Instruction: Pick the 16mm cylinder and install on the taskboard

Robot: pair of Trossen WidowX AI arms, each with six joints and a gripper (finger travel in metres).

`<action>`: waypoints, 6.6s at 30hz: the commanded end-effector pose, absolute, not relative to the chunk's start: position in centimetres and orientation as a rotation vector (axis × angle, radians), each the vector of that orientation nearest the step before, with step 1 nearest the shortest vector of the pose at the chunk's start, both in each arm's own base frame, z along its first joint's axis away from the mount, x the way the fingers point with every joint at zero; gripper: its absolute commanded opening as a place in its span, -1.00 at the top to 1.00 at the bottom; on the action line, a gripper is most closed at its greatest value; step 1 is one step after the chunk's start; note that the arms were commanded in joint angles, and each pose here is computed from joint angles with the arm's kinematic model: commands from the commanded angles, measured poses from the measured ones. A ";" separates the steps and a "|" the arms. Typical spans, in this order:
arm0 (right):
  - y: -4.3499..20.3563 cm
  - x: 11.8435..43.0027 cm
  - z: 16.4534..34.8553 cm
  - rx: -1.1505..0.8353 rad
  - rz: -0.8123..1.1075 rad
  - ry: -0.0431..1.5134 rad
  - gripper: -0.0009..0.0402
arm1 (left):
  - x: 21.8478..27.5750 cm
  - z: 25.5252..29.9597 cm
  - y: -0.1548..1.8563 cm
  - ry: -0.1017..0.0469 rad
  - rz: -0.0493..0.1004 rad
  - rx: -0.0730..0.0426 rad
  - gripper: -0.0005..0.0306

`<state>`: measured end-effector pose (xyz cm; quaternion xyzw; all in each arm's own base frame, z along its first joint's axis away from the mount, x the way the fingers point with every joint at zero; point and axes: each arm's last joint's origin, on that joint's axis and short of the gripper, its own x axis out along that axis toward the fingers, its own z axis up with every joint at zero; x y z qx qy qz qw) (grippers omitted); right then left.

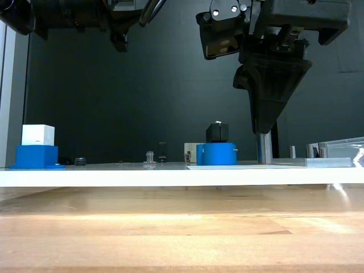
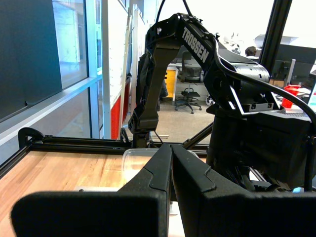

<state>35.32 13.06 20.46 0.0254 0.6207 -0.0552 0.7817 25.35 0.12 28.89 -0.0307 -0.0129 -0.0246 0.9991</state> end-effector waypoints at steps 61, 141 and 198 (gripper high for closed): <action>12.7 34.6 20.3 0.028 -0.139 1.413 0.94 | 25.36 28.90 0.13 -0.026 -0.049 -0.061 0.96; 12.9 38.0 24.1 0.037 -0.098 1.611 0.94 | 25.36 28.90 0.12 -0.026 -0.049 -0.061 0.96; 12.8 39.3 19.9 0.040 -0.118 1.745 0.94 | 25.36 28.90 0.12 -0.026 -0.049 -0.061 0.96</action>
